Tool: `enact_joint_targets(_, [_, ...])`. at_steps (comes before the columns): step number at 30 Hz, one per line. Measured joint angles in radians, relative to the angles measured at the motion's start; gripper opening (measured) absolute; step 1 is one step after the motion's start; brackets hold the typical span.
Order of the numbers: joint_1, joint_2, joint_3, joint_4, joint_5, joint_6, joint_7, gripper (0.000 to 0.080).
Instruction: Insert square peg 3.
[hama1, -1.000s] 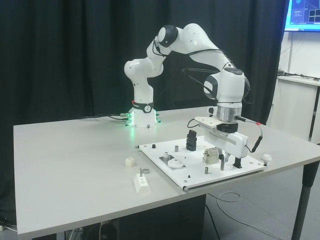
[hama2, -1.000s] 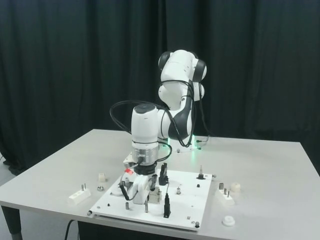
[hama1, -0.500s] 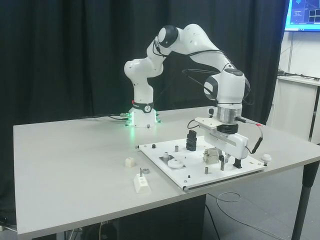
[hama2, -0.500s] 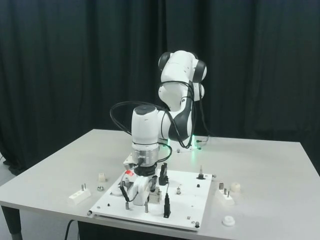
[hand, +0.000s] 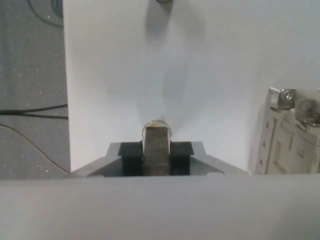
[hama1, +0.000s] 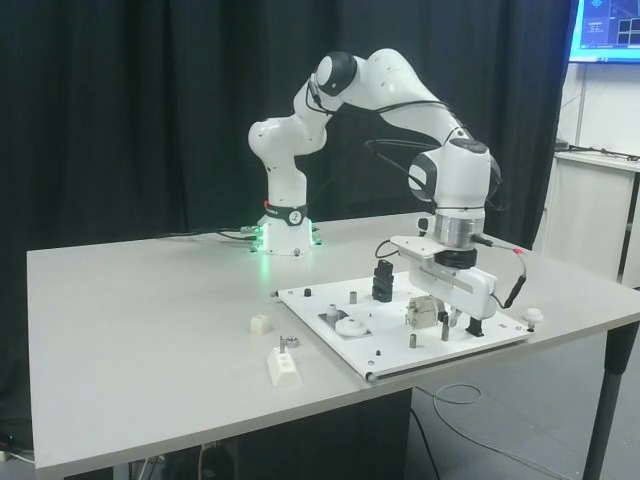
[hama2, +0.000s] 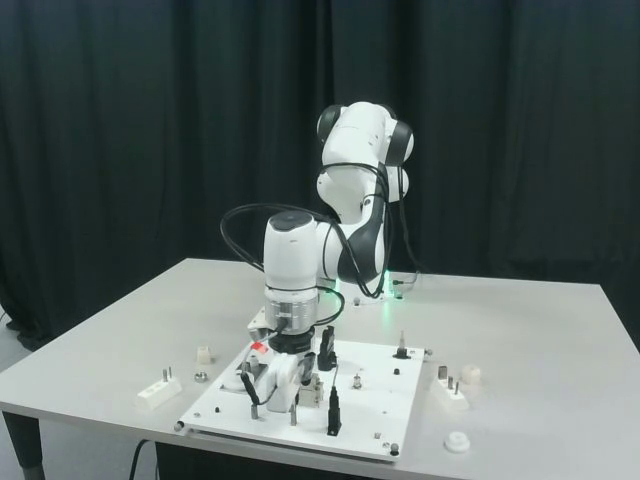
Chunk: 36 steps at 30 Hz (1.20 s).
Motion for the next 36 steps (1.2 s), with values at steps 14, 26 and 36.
enact_joint_targets(14, [0.0,0.002,0.0,0.0,0.0,0.003,0.0,0.0109])
enact_joint_targets(26, [0.001,0.002,0.0,0.0,-0.002,0.002,-0.009,0.0109])
enact_joint_targets(36, [0.0,-0.008,-0.007,0.026,-0.028,-0.047,-0.017,0.0622])
